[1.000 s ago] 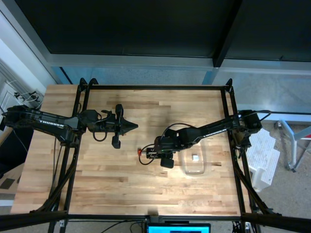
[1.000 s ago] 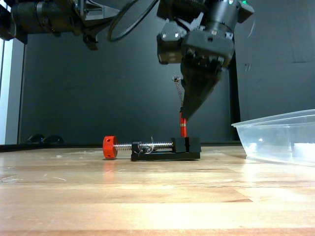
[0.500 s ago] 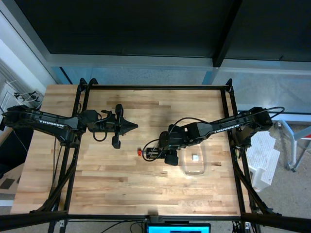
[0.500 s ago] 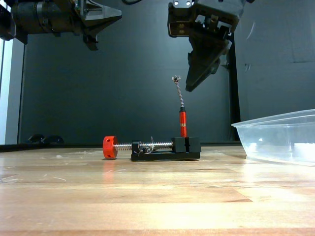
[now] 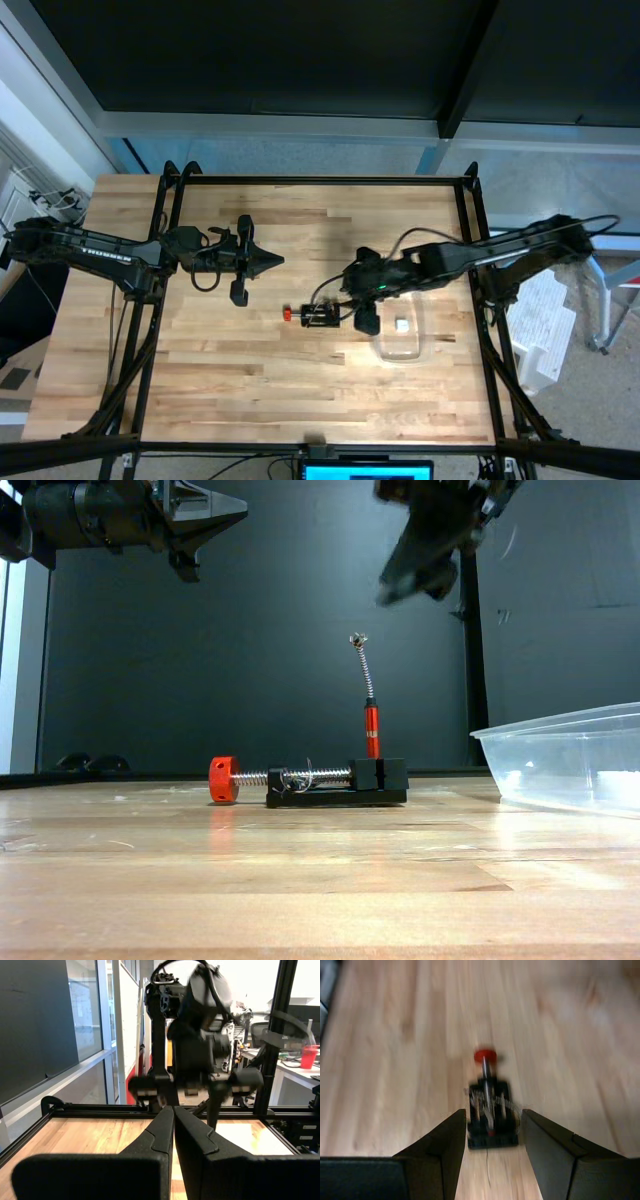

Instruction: Pick the RCA connector and install on taskboard

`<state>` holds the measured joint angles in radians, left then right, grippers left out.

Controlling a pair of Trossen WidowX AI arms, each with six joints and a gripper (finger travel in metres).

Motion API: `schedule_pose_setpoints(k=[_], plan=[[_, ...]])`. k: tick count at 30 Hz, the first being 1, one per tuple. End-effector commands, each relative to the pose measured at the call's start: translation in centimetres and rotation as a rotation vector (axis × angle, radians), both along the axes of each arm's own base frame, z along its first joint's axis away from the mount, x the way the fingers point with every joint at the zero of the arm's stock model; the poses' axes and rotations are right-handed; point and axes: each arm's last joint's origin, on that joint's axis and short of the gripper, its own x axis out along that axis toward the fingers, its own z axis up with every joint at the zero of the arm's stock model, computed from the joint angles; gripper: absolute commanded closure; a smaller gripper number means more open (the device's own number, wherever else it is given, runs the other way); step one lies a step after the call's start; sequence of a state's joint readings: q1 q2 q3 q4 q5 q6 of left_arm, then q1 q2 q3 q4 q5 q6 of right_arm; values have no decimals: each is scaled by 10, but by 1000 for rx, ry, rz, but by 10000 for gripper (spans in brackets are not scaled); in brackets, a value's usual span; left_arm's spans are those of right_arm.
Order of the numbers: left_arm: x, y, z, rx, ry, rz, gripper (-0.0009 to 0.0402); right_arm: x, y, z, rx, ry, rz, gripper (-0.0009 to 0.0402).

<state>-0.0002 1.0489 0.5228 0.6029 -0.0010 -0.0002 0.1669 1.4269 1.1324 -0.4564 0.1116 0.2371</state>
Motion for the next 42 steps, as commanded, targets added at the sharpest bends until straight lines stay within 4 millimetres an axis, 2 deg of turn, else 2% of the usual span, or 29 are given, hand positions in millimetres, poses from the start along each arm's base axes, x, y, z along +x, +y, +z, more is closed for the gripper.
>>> schedule_pose_setpoints(k=[1,10,19,28,42], plan=[[0,0,0,0,0,0,393,-15,-7,6,-1,-136,2,263],[0,0,0,0,0,0,393,-45,-31,14,-54,-384,-18,322],[0,0,0,0,0,0,393,-67,-34,9,-45,-575,-1,397],[0,0,0,0,0,0,393,-83,-35,2,-45,-720,-7,394],[0,0,0,0,0,0,393,-87,-36,-9,-68,-746,-10,393]])
